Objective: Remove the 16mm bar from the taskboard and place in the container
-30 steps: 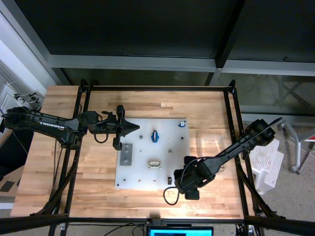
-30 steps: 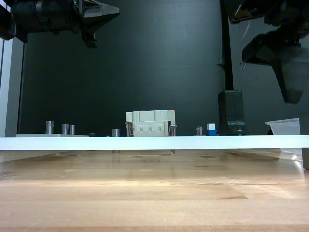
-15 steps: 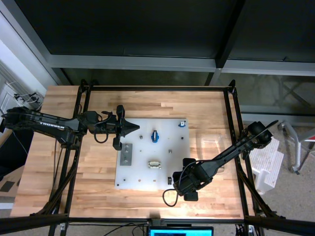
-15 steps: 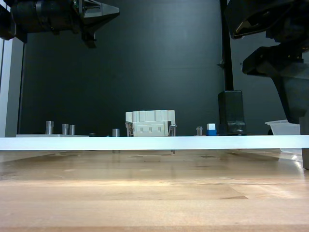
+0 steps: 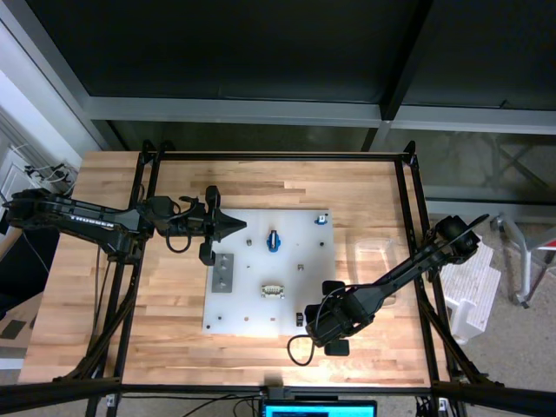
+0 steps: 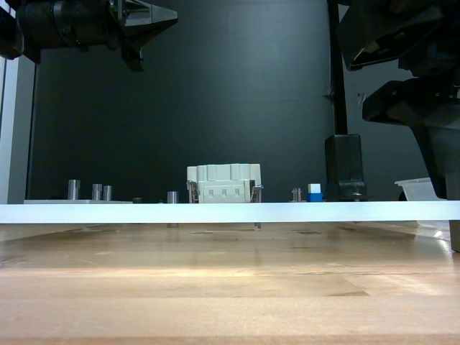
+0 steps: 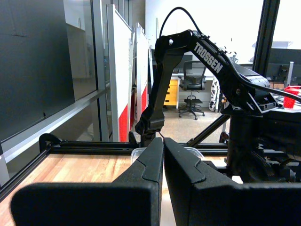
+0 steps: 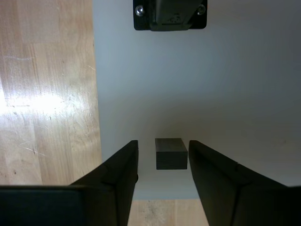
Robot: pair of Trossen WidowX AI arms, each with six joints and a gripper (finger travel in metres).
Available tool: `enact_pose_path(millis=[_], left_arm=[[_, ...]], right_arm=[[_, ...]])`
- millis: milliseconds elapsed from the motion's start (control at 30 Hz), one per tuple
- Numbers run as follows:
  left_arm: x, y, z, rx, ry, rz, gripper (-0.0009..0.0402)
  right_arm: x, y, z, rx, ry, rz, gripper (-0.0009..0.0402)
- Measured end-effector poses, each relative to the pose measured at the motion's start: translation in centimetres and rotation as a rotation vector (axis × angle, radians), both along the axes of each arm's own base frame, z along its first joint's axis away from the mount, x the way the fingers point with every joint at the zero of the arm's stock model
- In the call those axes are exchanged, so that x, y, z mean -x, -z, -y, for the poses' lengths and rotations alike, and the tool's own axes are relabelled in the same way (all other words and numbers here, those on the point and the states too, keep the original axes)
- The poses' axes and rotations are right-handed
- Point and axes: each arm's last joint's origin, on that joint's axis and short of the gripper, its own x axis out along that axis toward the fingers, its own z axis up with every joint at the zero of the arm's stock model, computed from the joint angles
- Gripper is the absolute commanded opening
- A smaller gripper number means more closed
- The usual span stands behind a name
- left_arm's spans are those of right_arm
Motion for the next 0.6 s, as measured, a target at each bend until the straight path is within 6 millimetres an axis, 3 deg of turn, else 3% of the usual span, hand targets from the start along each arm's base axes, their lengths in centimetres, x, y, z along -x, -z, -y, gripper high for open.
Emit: enact_pose_path(millis=[367, 600], left_arm=[[0.0, 0.01, 0.0, 0.0, 0.0, 0.0, 0.0], [0.0, 0.0, 0.0, 0.0, 0.0, 0.0, 0.0]], right_arm=[[0.08, 0.02, -0.01, 0.004, -0.003, -0.002, 0.0013], [0.18, -0.33, 0.01, -0.002, -0.009, 0.005, 0.0006]])
